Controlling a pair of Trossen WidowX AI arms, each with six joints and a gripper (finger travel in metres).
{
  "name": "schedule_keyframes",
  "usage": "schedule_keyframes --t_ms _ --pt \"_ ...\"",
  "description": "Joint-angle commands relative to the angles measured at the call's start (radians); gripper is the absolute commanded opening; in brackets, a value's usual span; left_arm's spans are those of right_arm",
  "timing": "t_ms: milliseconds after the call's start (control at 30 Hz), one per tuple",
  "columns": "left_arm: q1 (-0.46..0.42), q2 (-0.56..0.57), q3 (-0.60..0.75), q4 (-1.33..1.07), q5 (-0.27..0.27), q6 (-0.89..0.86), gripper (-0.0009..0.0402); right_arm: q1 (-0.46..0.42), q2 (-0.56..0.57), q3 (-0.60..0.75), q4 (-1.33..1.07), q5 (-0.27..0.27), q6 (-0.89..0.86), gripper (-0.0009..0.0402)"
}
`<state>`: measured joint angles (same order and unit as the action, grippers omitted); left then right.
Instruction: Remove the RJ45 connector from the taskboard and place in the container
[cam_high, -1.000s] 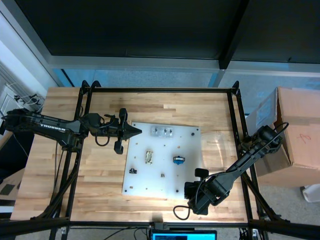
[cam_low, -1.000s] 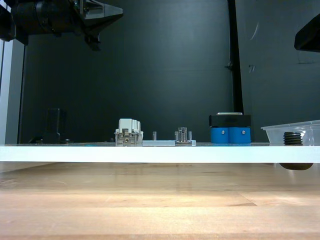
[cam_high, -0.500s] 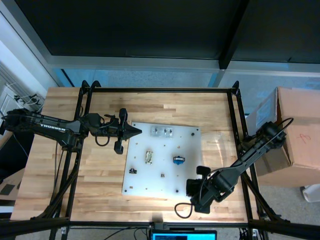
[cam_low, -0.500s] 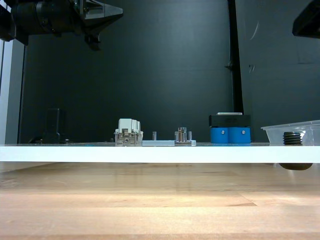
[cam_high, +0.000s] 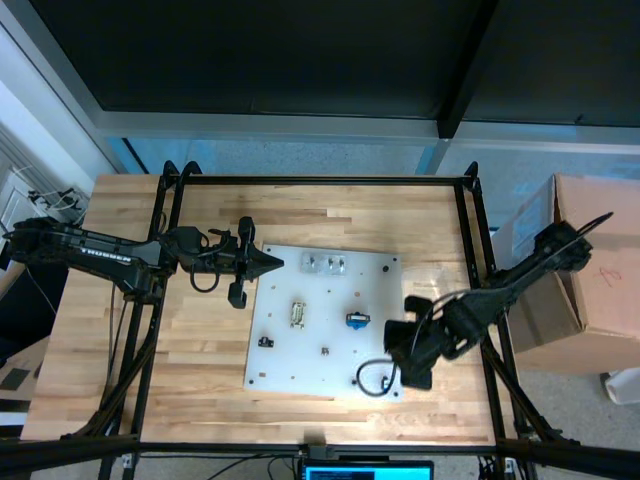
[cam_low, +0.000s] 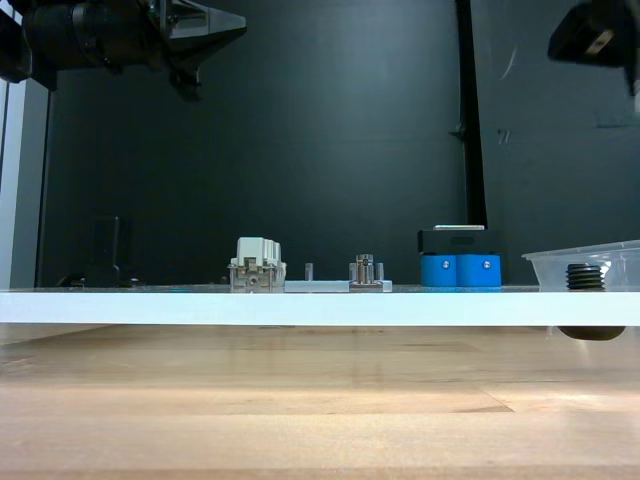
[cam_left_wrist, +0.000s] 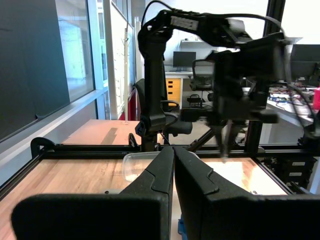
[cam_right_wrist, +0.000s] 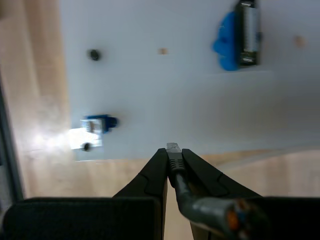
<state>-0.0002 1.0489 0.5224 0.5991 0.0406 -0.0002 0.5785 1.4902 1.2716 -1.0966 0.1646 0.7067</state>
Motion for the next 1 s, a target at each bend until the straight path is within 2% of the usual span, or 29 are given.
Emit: schedule_keyframes --t_ms 33,233,533,667,833,1000 --pt "0.0 0.0 0.0 0.0 0.0 0.0 0.0 -0.044 -0.087 -0.089 0.002 0.0 -0.021 0.0" --pt "0.0 0.0 0.0 0.0 0.0 0.0 0.0 -0.118 -0.245 -0.243 0.001 -0.001 -0.065 0.0" --pt "0.0 0.0 0.0 0.0 0.0 0.0 0.0 -0.181 -0.454 -0.429 -0.014 -0.004 -0.09 0.0007" --pt "0.0 0.0 0.0 0.0 0.0 0.0 0.0 -0.193 -0.491 -0.472 -0.014 -0.002 -0.09 0.0053" --pt "0.0 0.0 0.0 0.0 0.0 0.0 0.0 -0.202 -0.503 -0.491 -0.013 0.0 -0.095 0.0123" --pt "0.0 0.0 0.0 0.0 0.0 0.0 0.0 -0.204 -0.503 -0.489 -0.014 -0.001 -0.096 0.0175"
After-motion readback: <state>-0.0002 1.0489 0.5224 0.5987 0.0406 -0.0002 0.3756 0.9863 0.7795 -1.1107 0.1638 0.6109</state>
